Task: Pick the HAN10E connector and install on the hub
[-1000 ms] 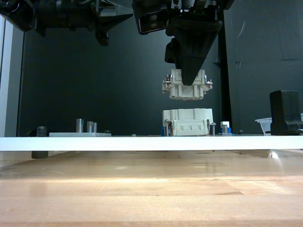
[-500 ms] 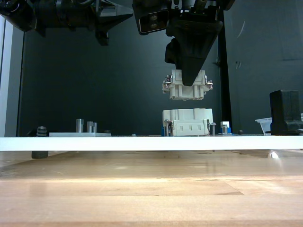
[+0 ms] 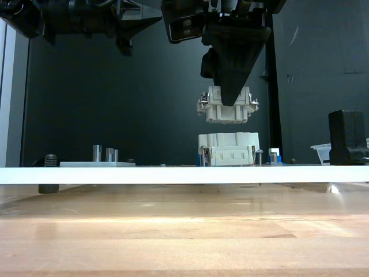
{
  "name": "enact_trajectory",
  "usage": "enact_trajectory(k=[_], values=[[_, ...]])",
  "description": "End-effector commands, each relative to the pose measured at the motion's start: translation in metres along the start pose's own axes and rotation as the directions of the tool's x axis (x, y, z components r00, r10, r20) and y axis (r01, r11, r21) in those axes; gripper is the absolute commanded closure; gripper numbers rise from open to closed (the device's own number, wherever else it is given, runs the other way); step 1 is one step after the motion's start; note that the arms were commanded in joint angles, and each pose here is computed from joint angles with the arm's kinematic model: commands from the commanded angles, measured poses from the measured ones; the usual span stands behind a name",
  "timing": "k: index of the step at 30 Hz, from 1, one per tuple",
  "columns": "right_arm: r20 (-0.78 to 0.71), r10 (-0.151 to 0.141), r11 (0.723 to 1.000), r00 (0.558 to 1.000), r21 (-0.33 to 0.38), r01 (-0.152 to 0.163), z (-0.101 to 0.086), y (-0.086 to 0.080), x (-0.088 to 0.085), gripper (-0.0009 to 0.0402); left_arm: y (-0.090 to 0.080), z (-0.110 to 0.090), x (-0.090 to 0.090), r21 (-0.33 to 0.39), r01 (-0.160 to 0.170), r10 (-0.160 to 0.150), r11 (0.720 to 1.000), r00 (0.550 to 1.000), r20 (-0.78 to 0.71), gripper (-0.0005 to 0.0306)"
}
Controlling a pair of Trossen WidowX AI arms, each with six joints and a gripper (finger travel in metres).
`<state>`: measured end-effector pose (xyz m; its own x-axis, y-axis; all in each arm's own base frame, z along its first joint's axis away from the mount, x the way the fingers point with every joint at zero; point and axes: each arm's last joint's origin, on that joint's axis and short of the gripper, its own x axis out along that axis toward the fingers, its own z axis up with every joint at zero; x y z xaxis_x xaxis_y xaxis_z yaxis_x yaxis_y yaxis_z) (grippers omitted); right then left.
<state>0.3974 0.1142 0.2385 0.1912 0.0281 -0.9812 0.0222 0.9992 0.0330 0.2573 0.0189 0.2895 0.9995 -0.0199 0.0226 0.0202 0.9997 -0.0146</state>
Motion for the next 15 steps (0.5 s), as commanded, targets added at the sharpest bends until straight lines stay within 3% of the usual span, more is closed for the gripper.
enact_trajectory(k=[1, 15], values=[[0.005, 0.001, 1.0, 1.0, -0.001, -0.001, -0.0001, 0.0002, 0.0033, 0.0393, 0.0001, 0.0001, 0.0, 0.0, 0.0, 0.0, 1.0, 1.0, 0.0, 0.03], [-0.002, -0.001, 1.0, 1.0, 0.001, 0.001, -0.003, -0.0006, 0.0129, 0.0393, 0.0, 0.0002, 0.0, 0.0, 0.0, 0.0, 1.0, 1.0, 0.001, 0.03]])
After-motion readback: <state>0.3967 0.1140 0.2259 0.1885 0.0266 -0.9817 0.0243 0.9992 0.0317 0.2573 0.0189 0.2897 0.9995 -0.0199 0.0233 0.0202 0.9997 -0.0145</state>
